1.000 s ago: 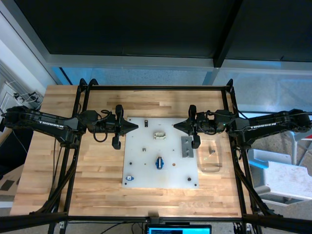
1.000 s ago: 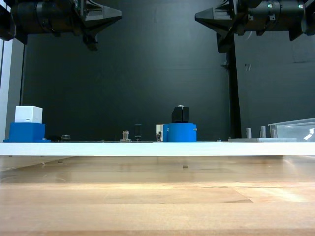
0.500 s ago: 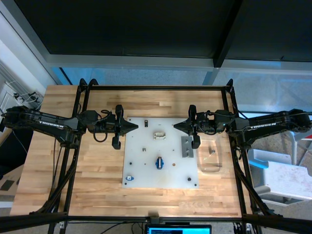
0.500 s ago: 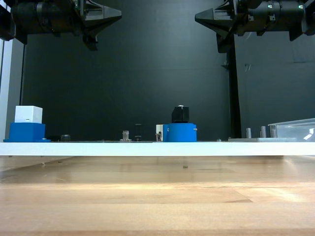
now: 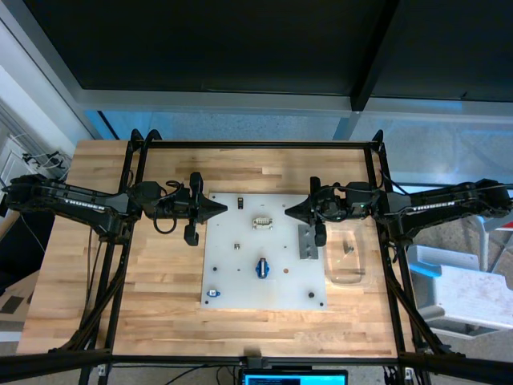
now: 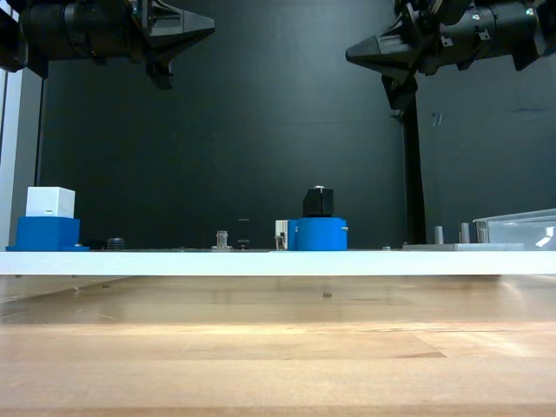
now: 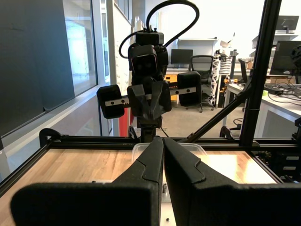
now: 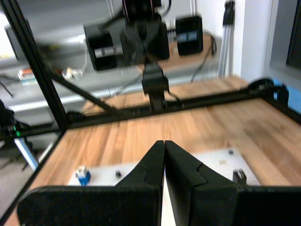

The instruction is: Pick the 16mm cylinder and place it in the taskboard

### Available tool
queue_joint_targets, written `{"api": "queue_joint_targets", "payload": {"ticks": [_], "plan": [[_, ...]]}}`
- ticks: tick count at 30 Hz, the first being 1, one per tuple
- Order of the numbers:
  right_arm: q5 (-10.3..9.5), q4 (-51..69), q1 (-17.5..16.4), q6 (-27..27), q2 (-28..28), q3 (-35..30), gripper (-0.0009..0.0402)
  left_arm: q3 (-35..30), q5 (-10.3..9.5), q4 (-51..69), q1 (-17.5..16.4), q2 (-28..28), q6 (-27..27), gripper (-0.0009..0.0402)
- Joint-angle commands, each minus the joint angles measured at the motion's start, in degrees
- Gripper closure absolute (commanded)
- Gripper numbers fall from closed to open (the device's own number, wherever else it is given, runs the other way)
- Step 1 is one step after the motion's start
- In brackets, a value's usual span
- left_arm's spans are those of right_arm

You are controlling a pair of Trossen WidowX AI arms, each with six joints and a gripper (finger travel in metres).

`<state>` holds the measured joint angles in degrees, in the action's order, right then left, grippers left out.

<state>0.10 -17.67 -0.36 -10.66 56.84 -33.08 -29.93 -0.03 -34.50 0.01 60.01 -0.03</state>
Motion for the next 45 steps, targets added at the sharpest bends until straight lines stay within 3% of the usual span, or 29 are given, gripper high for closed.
{"api": "queue_joint_targets", "payload": {"ticks": [1, 14, 16, 19, 27, 32, 39, 45], "plan": [[0.42, 6.19, -0.07, -0.42, 0.0, -2.19, 0.0393, -0.02, 0.02, -0.02, 0.0, 0.0, -0.02, 0.0393], [0.59, 30.08, -0.76, -4.55, 0.0, -7.34, 0.0393, -0.02, 0.02, -0.02, 0.0, 0.0, -0.02, 0.0393], [1.57, 33.66, -1.11, -5.18, 0.0, -8.11, 0.0393, -0.02, 0.02, -0.02, -0.02, 0.0, -0.02, 0.0393], [3.5, 38.05, -2.23, -5.44, 0.0, -9.05, 0.0393, -0.02, 0.02, -0.02, -0.02, 0.0, -0.02, 0.0393], [3.61, 44.28, -5.29, -7.45, 0.0, -10.8, 0.0393, -0.02, 0.02, -0.02, -0.02, 0.0, -0.02, 0.0393], [5.11, 53.31, -6.73, -9.05, 0.0, -13.86, 0.0393, -0.02, 0.02, -0.02, -0.02, 0.0, 0.0, 0.0393], [6.47, 66.1, -9.73, -13.49, 0.0, -18.25, 0.0393, -0.02, 0.02, -0.02, -0.02, 0.0, -0.02, 0.0393], [6.25, 73.72, -11.91, -18.97, -0.07, -18.84, 0.0393, -0.02, 0.02, -0.02, 0.0, 0.0, -0.02, 0.0393]]}}
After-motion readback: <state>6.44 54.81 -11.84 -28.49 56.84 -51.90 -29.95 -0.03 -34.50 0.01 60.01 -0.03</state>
